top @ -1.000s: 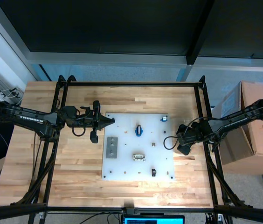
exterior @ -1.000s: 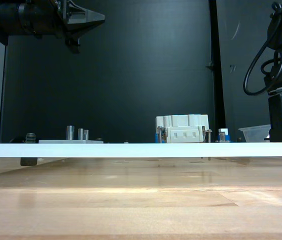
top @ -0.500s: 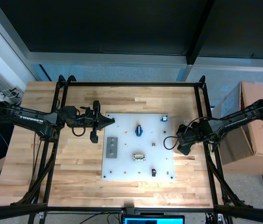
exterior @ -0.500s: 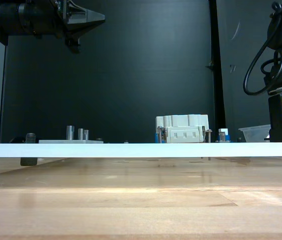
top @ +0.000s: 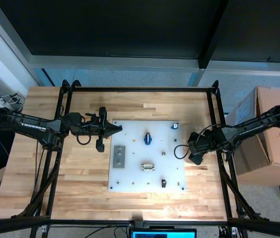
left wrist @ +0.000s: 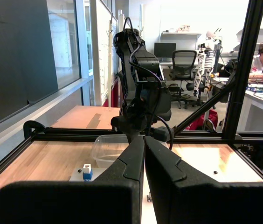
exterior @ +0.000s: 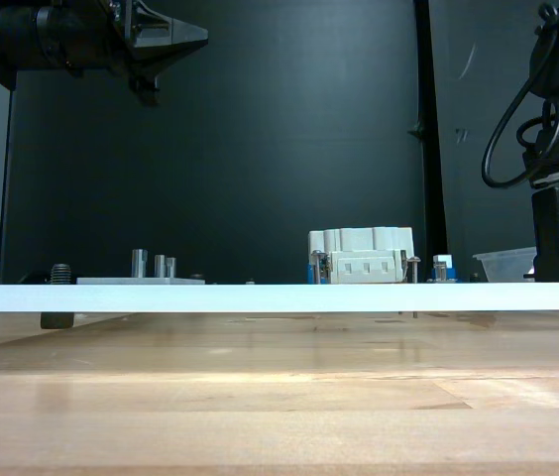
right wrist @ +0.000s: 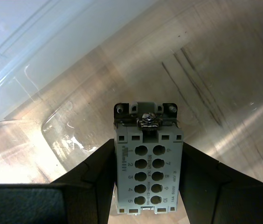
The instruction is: Remove the HAN10E connector from the taskboard and place in the container
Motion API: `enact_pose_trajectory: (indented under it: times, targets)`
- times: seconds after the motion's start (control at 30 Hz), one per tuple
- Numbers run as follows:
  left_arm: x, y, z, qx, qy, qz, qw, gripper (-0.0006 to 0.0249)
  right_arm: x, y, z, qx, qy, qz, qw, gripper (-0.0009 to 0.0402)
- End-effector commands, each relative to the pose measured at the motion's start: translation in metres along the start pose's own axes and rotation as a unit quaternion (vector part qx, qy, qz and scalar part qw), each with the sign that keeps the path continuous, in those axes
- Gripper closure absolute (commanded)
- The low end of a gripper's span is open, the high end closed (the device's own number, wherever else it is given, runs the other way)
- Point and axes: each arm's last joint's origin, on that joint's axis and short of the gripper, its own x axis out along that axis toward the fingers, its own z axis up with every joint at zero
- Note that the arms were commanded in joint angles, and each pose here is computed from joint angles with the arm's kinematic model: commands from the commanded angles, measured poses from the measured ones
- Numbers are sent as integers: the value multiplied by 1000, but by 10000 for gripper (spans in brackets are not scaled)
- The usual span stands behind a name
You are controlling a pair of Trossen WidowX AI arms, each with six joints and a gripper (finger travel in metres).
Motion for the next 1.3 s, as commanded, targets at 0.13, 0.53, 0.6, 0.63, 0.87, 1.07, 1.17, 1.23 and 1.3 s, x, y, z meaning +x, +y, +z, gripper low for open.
enact_pose_trajectory:
  times: [0.13,0.53,0.6,0.63,0.87,1.07,1.17,1.23,1.3]
  targets:
    - [0,0,0,0,0,0,1000,243,0,1,0,9,9,6,1000,329]
    - [0,0,0,0,0,0,1000,243,0,1,0,23,7,6,1000,107]
    - [0,0,0,0,0,0,1000,243,-1,1,0,24,7,6,1000,87]
    - [0,0,0,0,0,0,1000,243,-1,1,0,24,7,6,1000,80]
    - [0,0,0,0,0,0,1000,243,-18,5,7,24,5,9,1000,81]
    - [0,0,0,0,0,0,1000,243,-46,9,15,24,8,4,1000,100]
    - [0,0,0,0,0,0,1000,243,-54,10,18,24,6,7,1000,106]
    - [0,0,0,0,0,0,1000,243,-55,11,19,25,3,10,1000,110]
    - [0,0,0,0,0,0,1000,243,-55,12,20,22,-6,12,1000,115]
